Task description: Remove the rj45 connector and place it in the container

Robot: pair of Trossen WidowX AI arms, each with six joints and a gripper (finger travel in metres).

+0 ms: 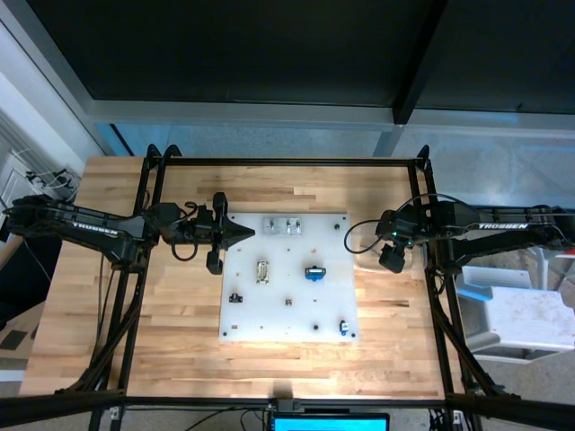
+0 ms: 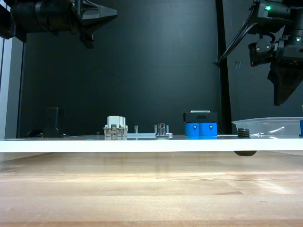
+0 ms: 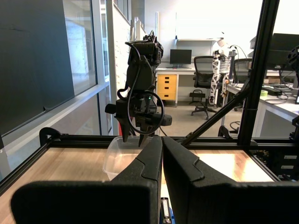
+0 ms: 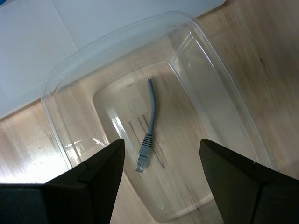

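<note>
While the right pincer (image 4: 161,143) hangs with its fingers spread wide above the container (image 4: 223,93), the rj45 connector (image 4: 142,159) lies on that container's floor, a short grey cable (image 4: 152,107) trailing from it. The container sits on the wooden worktop (image 1: 180,341) just beside the white board (image 1: 269,316). Farther across, the left pincer (image 1: 244,233) hovers over the board's left edge, fingers pressed together.

A robotics lab: on a wooden bench (image 1: 180,314) caged by black aluminium framing (image 1: 287,162), two Trossen arms (image 1: 81,226) flank a white task board (image 1: 269,319), the left gripper (image 1: 247,233) at its 9 o'clock with fingers pressed together, the right gripper (image 1: 392,260) at 3 o'clock, fingers spread. The left wrist camera shows a desk (image 3: 187,70), monitor (image 3: 181,56), office chair (image 3: 204,81), yellow drawers (image 3: 167,87) and tall windows (image 3: 79,46)
</note>
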